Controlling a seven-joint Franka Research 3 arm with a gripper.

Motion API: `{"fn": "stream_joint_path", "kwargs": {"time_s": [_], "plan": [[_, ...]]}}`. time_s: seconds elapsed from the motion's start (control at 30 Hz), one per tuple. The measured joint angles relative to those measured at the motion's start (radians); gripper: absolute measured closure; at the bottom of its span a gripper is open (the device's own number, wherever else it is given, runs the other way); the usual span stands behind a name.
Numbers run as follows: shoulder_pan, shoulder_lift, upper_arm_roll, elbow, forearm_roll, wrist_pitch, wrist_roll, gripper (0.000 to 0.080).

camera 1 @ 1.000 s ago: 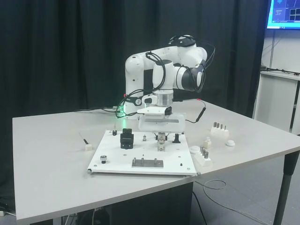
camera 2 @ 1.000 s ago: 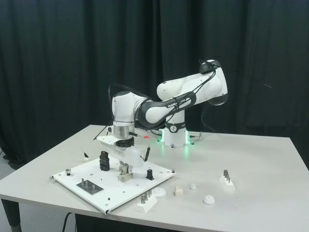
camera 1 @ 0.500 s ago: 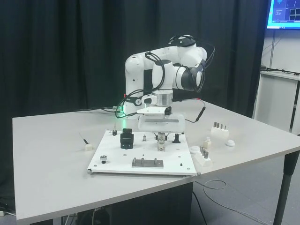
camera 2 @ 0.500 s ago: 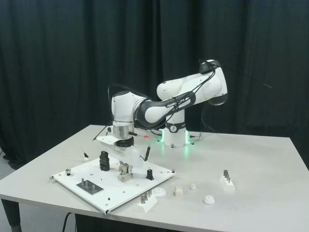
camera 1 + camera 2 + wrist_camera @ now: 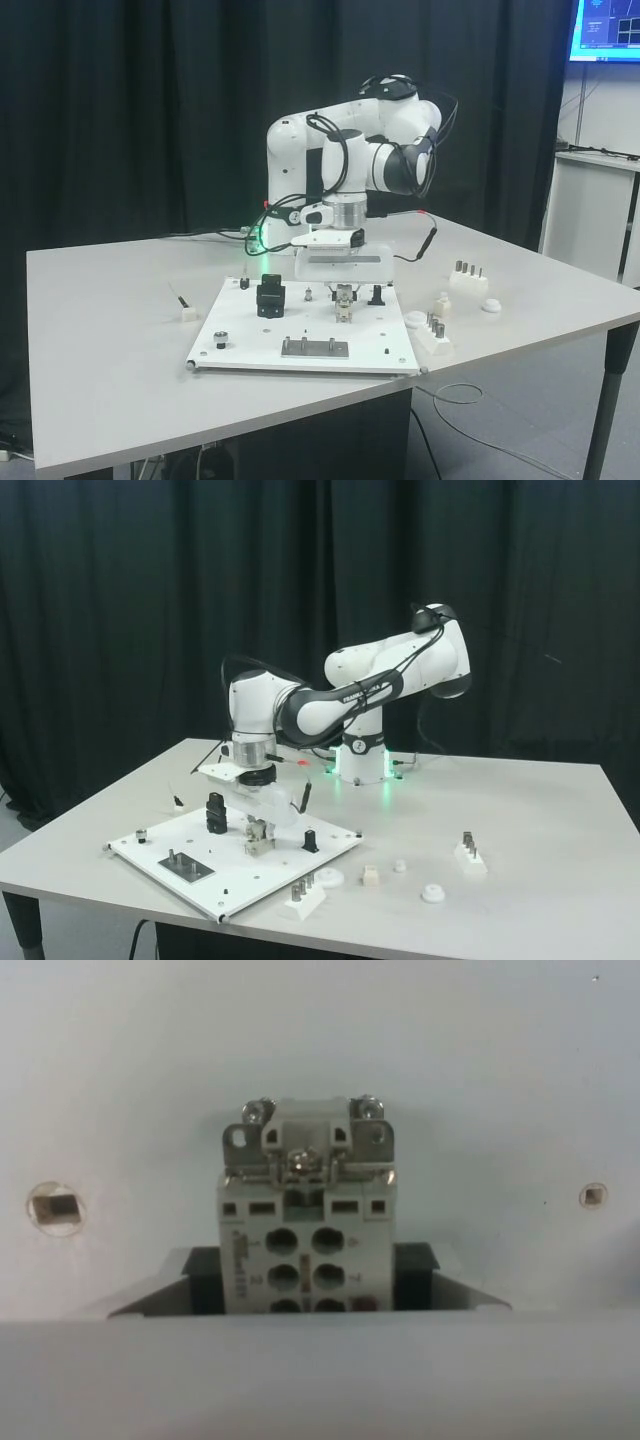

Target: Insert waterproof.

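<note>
Directly beneath the gripper [image 5: 344, 287], near the middle of the white board [image 5: 250, 335], the waterproof connector [image 5: 306, 1230] stands upright with its pin holes facing up, though whether anything is grasped cannot be told.
</note>
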Motion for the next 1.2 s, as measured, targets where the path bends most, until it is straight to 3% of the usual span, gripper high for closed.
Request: {"fn": "stream_joint_path", "kwargs": {"time_s": [0.63,0.83,0.87,1.03,1.07,1.2], "plan": [[0.000,0.000,-0.002,0.000,0.002,-0.005,0.005,0.0487],[0.003,0.000,-0.018,0.002,-0.004,-0.011,0.017,0.0487],[0.005,0.000,-0.023,0.003,-0.006,-0.015,0.017,0.0149],[0.016,0.000,-0.058,0.008,-0.023,-0.044,0.024,0.0149],[0.019,0.000,-0.065,0.010,-0.024,-0.051,0.030,0.0031],[0.031,0.000,-0.091,0.018,-0.028,-0.074,0.057,0.0031]]}}
